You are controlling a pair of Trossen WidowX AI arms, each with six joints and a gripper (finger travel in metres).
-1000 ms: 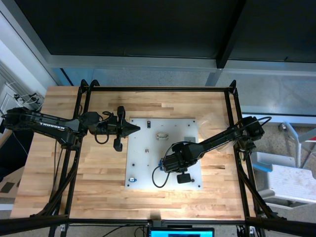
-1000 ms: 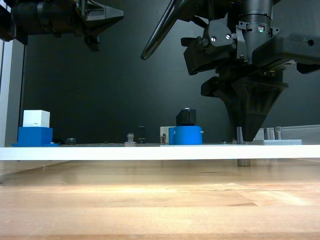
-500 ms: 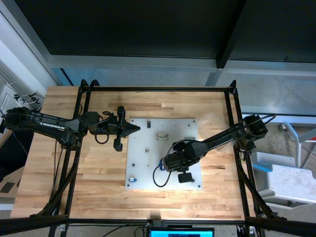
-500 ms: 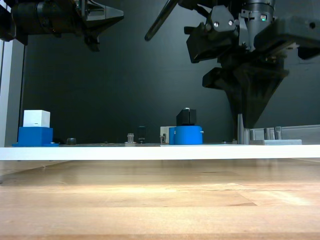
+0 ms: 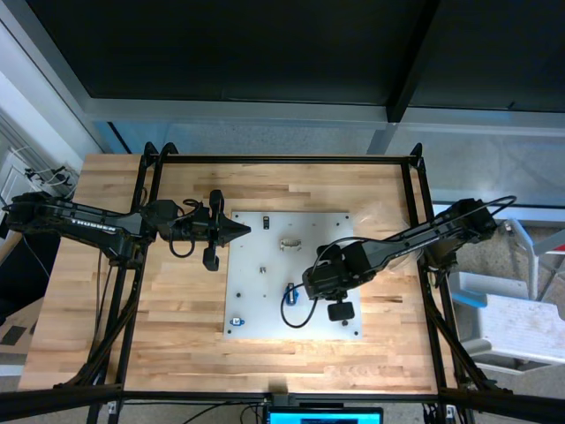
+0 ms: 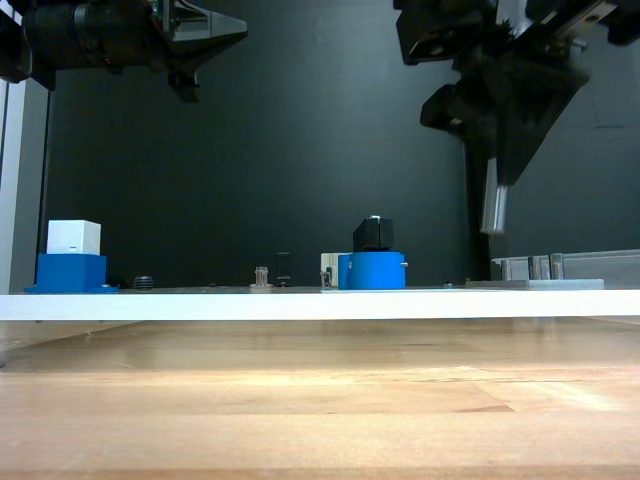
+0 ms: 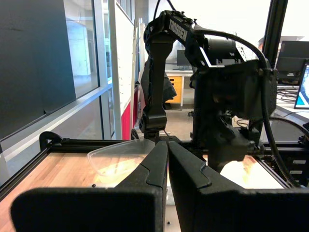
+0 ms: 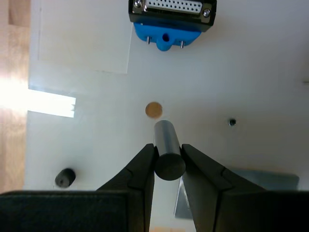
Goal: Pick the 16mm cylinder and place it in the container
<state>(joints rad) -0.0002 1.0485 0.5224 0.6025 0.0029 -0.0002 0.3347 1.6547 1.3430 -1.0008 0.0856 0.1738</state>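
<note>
- We see the right gripper (image 6: 497, 178) clamped on the 16mm cylinder (image 8: 167, 145), which hangs upright above the white board (image 5: 265, 300) and clear of it.
- On the board near the cylinder are a round tan hole (image 8: 153, 109) and a blue connector (image 8: 166, 34).
- The left gripper (image 7: 167, 145), fingers pressed together, hangs high by the board's left edge.
- The container (image 7: 118, 162) sits on the wooden table (image 5: 177, 309) by the board's far right corner.
- A black frame rims the table, and glass walls stand beyond.

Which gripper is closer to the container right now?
Right. The right gripper, jaws shut on the 16mm cylinder, hangs above the white board, near-left of the container; the left gripper sits parked at the board's left edge, jaws shut.
</note>
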